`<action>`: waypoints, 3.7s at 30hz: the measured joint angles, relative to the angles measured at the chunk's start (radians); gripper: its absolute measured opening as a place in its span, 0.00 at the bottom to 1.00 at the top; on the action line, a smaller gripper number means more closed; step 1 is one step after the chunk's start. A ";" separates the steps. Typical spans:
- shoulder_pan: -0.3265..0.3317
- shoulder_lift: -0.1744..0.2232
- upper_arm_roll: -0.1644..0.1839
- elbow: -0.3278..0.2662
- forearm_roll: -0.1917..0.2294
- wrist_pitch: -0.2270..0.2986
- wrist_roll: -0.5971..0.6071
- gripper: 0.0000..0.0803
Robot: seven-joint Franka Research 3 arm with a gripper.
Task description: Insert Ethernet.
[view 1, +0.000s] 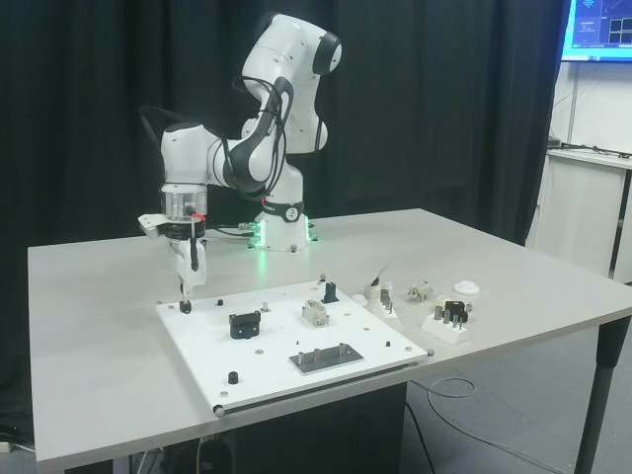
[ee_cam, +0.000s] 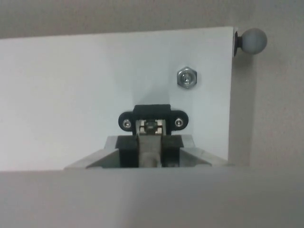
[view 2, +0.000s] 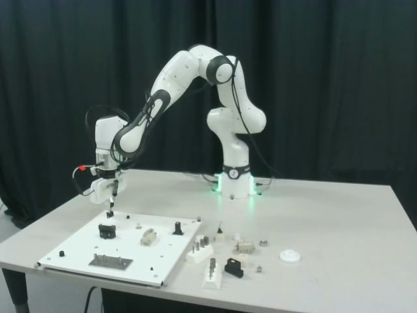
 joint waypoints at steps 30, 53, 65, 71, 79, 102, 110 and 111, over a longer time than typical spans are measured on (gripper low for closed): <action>0.000 0.001 0.001 0.002 0.000 -0.001 -0.008 0.12; 0.000 0.008 0.000 0.008 -0.001 -0.008 0.009 0.12; 0.000 0.015 0.000 0.013 -0.001 -0.011 0.009 0.12; 0.000 0.015 0.000 0.013 -0.001 -0.012 0.009 0.12; 0.000 0.015 -0.001 0.014 -0.002 -0.014 0.039 0.12; 0.006 0.023 -0.001 0.042 -0.126 -0.066 0.161 0.81; 0.008 0.028 0.000 0.072 -0.204 -0.084 0.170 0.96; 0.008 0.028 0.000 0.075 -0.209 -0.087 0.173 0.99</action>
